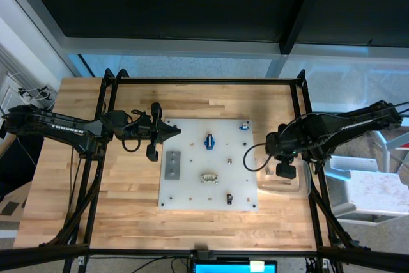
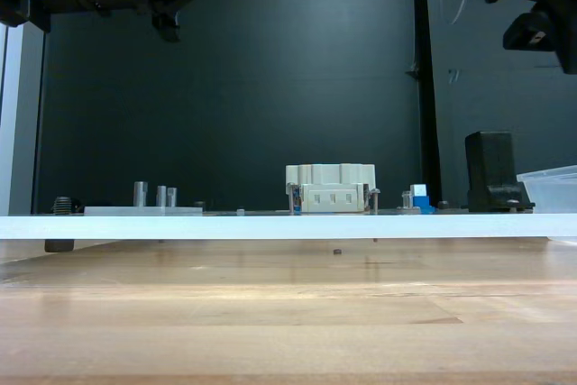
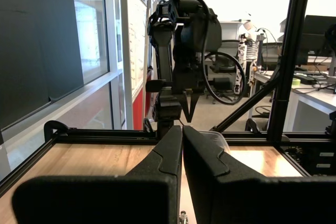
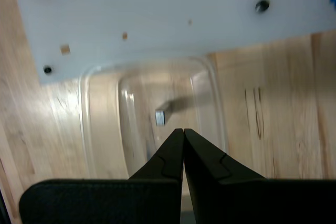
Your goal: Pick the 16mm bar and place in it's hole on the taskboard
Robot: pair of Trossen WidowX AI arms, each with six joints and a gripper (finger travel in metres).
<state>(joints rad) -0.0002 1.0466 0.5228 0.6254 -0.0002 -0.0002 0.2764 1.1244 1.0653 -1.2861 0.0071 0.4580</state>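
The wooden table holds a white board in the middle. The left arm reaches in from one side and the right arm from the other.

The left gripper hangs high over the board's edge on its own side. Its two fingers are pressed together and hold nothing.

The right gripper hangs above a clear plastic tray that sits on the table just beside the board. Its fingers are pressed together too, and they are empty.

The little grey bar lies loose on the tray floor, right under the right gripper and just past its fingertips. It is not in the board yet.

Some things could go wrong from here. If the right gripper goes down with its fingers closed like this, it would likely poke the bar and push it away. The tray looks light, so a bump on its wall could make it slide. The bar is small and looks smooth, so a pinch that is off to one side could let it slip or tip.
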